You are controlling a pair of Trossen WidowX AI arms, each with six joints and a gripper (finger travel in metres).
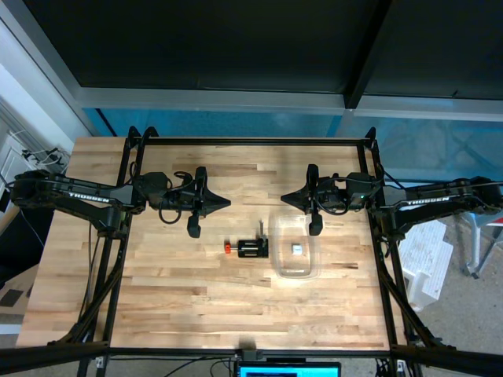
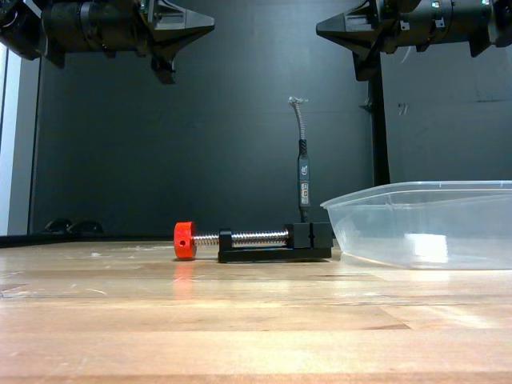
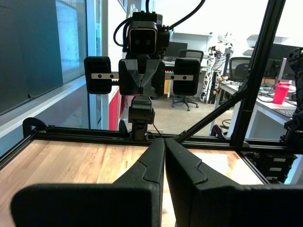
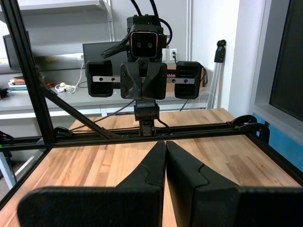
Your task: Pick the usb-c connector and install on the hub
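The black USB-C connector (image 2: pixel 304 181) stands upright on the tab held in the black vise (image 2: pixel 274 242), with nothing holding it. Its grey braided cable (image 2: pixel 299 120) rises from it and ends free. From above, the vise (image 1: pixel 251 250) with its red knob (image 1: pixel 227 248) lies left of the clear tray (image 1: pixel 314 272). Only the white block (image 1: pixel 297 249) shows in the tray. My left gripper (image 1: pixel 226 202) hangs high over the table's far left, fingers shut on nothing (image 3: pixel 164 141). My right gripper (image 1: pixel 284 196) mirrors it, shut and empty (image 4: pixel 165 143), well above the vise (image 2: pixel 320 30).
The black frame rails (image 1: pixel 251 141) run along the table's far edge and sides. The clear tray (image 2: pixel 424 224) stands right beside the vise. Each wrist view shows the other arm (image 3: pixel 142 75) facing it across the table.
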